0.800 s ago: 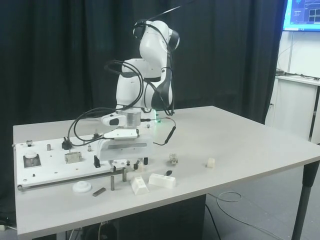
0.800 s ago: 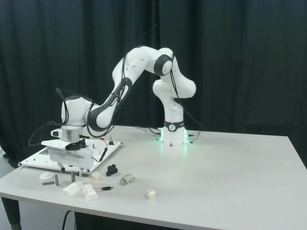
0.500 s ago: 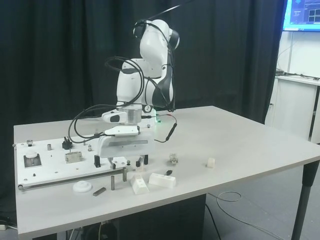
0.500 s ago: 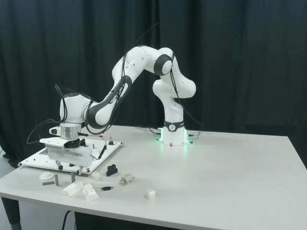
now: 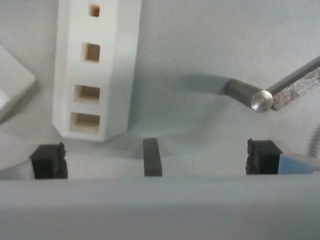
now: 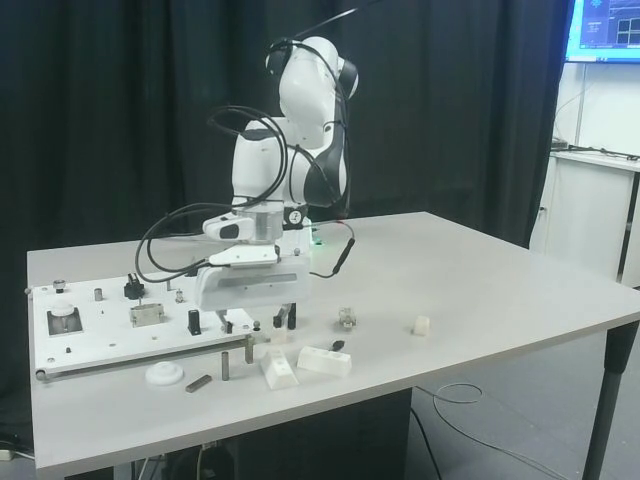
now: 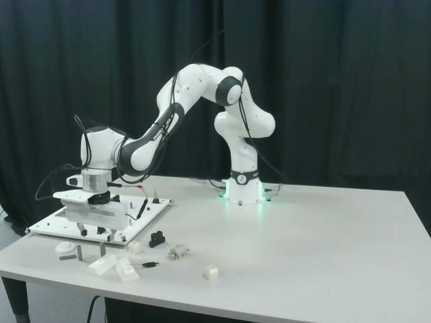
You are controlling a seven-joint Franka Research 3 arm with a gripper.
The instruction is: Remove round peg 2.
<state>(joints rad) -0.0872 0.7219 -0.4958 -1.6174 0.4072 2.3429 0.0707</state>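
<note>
Hovering above the front edge of the flat white assembly board (image 6: 100, 335), the black-fingered pincer (image 5: 154, 159) is spreading its fingers wide, gripping nothing. The short grey metal round peg (image 5: 247, 96) is standing upright on the grey counter (image 6: 480, 290), beside a white slotted plastic block (image 5: 95, 65), well apart from both fingers.
</note>
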